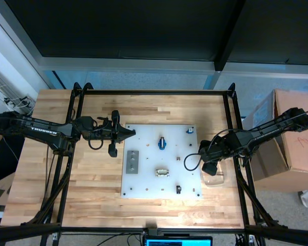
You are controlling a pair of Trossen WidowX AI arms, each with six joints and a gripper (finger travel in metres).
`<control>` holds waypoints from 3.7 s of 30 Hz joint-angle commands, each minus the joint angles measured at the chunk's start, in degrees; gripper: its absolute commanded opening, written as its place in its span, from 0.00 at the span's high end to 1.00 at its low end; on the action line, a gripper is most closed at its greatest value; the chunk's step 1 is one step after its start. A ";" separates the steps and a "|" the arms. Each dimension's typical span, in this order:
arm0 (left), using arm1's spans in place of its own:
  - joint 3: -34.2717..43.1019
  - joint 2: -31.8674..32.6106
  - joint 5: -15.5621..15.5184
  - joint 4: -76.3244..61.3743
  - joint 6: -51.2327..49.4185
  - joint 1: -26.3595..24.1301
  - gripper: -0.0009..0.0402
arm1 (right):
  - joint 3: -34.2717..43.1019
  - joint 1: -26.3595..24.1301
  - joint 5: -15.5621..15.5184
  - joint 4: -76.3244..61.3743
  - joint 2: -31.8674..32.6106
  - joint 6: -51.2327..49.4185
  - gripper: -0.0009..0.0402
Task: Remove the HAN10E connector from the taskboard and place in the container
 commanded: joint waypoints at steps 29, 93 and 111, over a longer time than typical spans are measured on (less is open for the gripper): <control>0.02 0.02 0.02 0.02 0.00 0.02 0.98 | -0.28 0.11 0.04 0.09 0.04 -1.25 0.91; 0.02 0.02 0.02 0.02 0.00 0.00 0.98 | -10.82 10.51 -0.48 7.30 0.04 2.03 0.63; 0.02 0.02 0.02 0.02 0.00 0.02 0.98 | -2.05 10.51 -2.01 -5.53 0.04 2.34 0.29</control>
